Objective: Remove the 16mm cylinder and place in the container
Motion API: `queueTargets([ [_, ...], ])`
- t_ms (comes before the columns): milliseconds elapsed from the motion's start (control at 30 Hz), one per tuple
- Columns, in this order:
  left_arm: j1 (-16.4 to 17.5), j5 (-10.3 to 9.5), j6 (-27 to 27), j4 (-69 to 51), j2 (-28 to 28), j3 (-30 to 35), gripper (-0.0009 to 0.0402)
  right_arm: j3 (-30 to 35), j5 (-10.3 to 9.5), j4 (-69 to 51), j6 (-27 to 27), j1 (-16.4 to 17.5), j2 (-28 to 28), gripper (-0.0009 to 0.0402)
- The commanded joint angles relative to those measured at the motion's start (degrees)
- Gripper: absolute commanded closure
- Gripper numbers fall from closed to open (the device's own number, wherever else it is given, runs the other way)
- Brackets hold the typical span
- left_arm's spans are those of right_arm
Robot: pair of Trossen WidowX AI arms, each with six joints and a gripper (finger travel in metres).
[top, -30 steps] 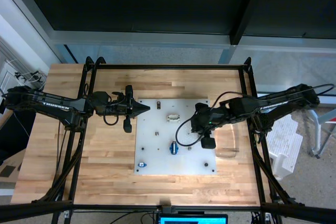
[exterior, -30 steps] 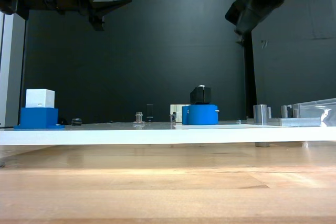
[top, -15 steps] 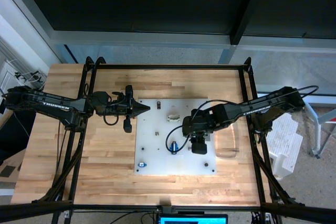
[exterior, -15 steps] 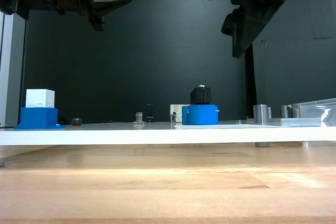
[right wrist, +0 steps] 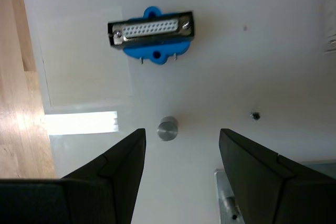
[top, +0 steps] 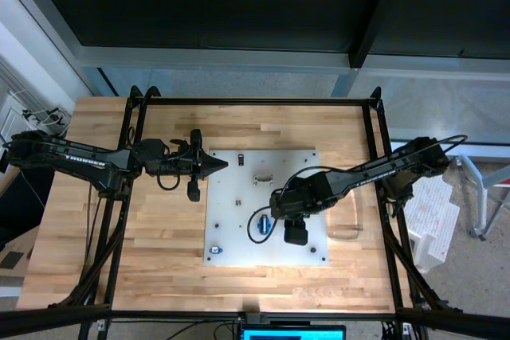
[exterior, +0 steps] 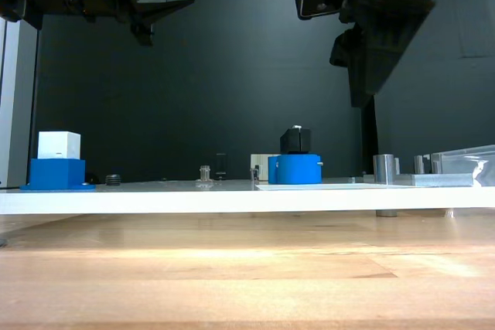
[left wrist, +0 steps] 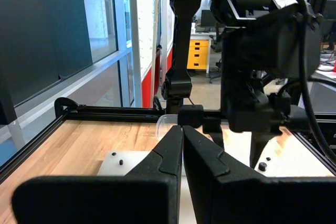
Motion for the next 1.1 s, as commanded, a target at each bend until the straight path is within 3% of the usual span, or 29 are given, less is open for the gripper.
queueTargets([
  [33, 0.0, 0.02, 0.0, 0.0, 0.0, 0.0, 0.0393, -0.1, 1.53, 0.2, 0.4, 1.2, 1.0, 0.0199],
  [433, 0.0, 0.02, 0.0, 0.0, 0.0, 0.0, 0.0393, -0.2, 2.71, 1.3, 1.9, 2.7, 3.5, 0.0199],
  [1100, 0.0, 0.02, 0.0, 0.0, 0.0, 0.0, 0.0393, -0.7, 2.71, 2.2, 1.2, 3.2, 7.3, 0.0199],
])
